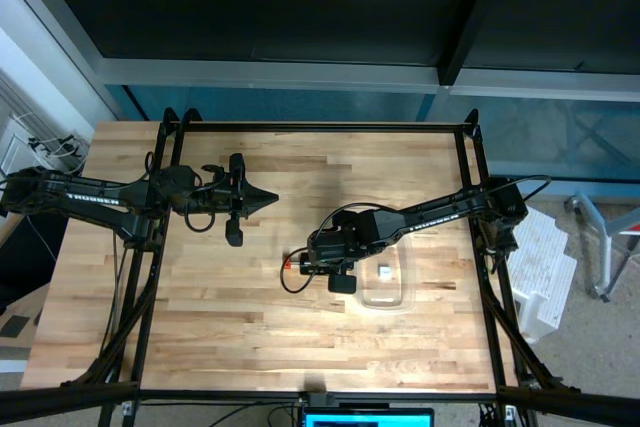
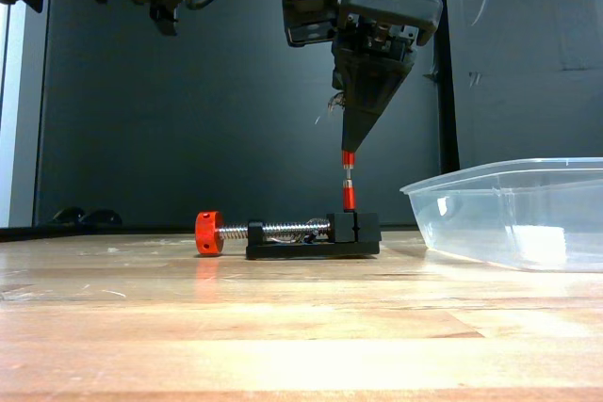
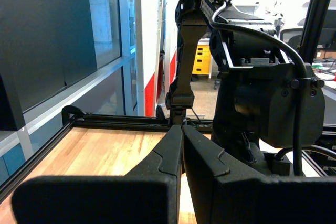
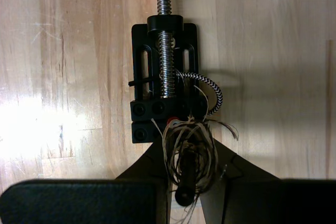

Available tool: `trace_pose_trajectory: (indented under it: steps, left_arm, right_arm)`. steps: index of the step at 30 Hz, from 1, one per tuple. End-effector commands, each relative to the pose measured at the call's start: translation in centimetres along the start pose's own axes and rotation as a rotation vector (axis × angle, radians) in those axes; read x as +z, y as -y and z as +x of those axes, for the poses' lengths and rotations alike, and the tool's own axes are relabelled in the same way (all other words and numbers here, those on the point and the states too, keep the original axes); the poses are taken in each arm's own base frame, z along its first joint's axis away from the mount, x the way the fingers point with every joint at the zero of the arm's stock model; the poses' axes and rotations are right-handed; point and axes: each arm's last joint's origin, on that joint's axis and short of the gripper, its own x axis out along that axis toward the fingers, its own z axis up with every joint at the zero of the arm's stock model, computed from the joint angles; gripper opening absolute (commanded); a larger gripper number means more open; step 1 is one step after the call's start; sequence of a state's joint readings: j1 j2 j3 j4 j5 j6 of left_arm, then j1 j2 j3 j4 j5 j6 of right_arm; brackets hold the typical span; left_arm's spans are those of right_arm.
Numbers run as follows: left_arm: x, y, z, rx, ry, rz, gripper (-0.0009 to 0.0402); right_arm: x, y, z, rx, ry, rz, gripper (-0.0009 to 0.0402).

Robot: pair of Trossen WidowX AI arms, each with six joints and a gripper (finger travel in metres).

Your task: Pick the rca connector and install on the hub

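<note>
The rca connector (image 2: 348, 179) hangs upright, pinched in the right gripper (image 2: 350, 146), its lower end meeting the hub (image 2: 356, 231) directly beneath. A slight tilt while pressing could jam it or skid the hub. The left gripper (image 1: 265, 199), closed on nothing, sits well away.

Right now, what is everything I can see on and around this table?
hub: one, black with red knob and silvery screw, mid-table.
rca connector: one, red and silver, upright, lower end at the hub's top.
tray: one, clear plastic, beside the hub, toward the right arm.
small piece: one, white, inside the tray.
table: one, light wood, under everything.
left claw: one, black, shut, empty, over the table's left side.
right claw: one, black, shut on the rca connector above the hub.
</note>
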State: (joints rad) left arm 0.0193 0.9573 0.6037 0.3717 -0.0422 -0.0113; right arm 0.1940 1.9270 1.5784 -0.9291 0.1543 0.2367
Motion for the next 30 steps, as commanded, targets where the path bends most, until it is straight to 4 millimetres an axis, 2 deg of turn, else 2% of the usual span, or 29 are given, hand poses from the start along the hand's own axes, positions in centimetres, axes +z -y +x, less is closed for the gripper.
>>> trace_pose_trajectory:
  steps: [1, 19, 30]
  left_arm:
    - [0.02, -0.01, 0.0, 0.0, 0.001, 0.0, 0.0001]
    - [0.02, -0.01, 0.0, 0.0, 0.001, 0.0, 0.0001]
    - [0.02, -0.01, 0.0, 0.0, 0.001, 0.0, 0.0001]
  right_arm:
    - [0.01, -0.02, -0.02, 0.001, 0.002, 0.0, 0.0006]
    - [-0.05, -0.18, 0.16, 0.018, 0.004, -0.001, 0.0006]
    - [-0.34, -0.23, 0.95, 0.02, 0.013, 0.001, 0.0006]
